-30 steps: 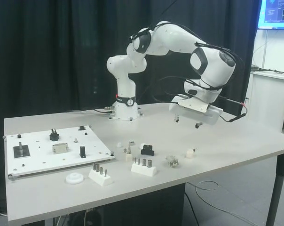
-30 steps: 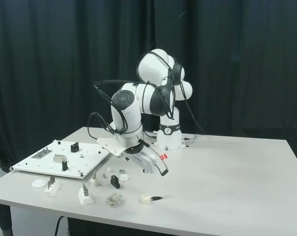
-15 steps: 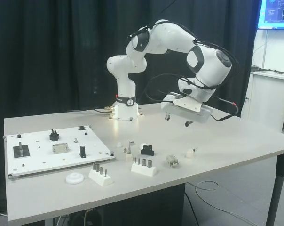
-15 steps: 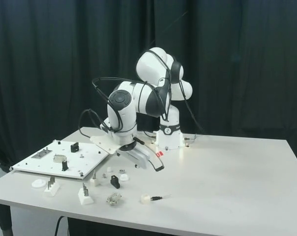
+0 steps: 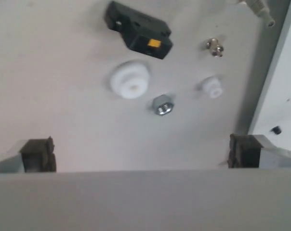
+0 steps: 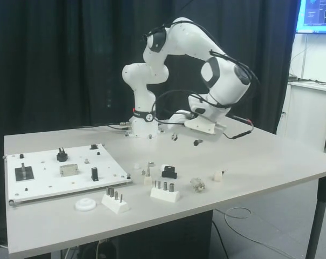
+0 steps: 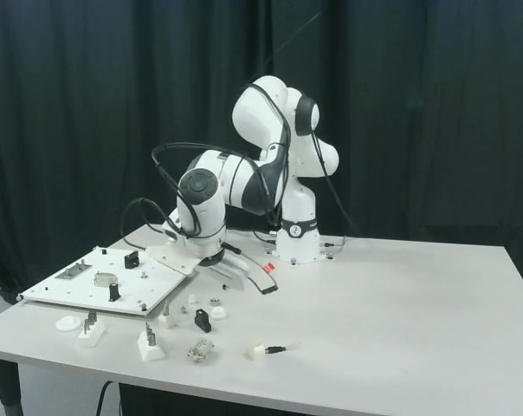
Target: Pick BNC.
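No readable writing anywhere. Arm (image 6: 206, 48) arches over from its base at frame centre, wrist low, gripper (image 6: 185, 139) above table (image 6: 271, 156) w/ fingers spread wide, nothing held. BNC (image 6: 197, 184) sits lower centre-right near front edge, well apart from gripper, beside black connector (image 6: 169, 172) & white pin block (image 6: 164, 192).

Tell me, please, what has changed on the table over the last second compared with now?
The gripper swung across the table toward the white board, rising a little, and now hangs open and empty over the loose parts near the black connector. Nothing was taken or released. All parts lie where they were.
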Tool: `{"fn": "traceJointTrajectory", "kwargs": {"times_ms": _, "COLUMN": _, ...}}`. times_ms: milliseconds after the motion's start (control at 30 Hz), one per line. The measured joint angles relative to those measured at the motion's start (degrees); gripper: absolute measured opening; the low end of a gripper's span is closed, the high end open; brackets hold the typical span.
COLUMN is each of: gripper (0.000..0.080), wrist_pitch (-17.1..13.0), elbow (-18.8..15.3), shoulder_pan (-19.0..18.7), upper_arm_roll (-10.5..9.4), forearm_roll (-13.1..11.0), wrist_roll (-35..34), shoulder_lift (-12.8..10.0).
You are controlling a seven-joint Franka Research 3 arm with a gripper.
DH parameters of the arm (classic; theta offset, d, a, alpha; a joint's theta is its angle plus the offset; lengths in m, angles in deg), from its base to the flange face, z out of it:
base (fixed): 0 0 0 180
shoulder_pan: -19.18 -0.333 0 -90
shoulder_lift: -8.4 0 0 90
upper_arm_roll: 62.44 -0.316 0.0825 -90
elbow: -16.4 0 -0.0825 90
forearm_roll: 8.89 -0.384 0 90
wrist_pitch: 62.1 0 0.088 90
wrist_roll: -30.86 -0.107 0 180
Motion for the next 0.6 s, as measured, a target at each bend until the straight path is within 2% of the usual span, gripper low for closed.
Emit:
{"fn": "traceJointTrajectory", "kwargs": {"times_ms": 367, "gripper": 0.08, "wrist_pitch": -8.3, "elbow": -11.0, "shoulder_pan": 2.6, "upper_arm_roll": 0.11, "forearm_roll": 0.67, "wrist_roll": 2.79, "shoulder_lift": 5.52}}
{"fn": "traceJointTrajectory", "kwargs": {"times_ms": 600, "gripper": 0.08, "wrist_pitch": -14.2, "elbow": -17.14, "shoulder_pan": 3.5, "upper_arm_roll": 1.18, "forearm_roll": 0.68, "wrist_roll": 7.35, "shoulder_lift": 8.35}}
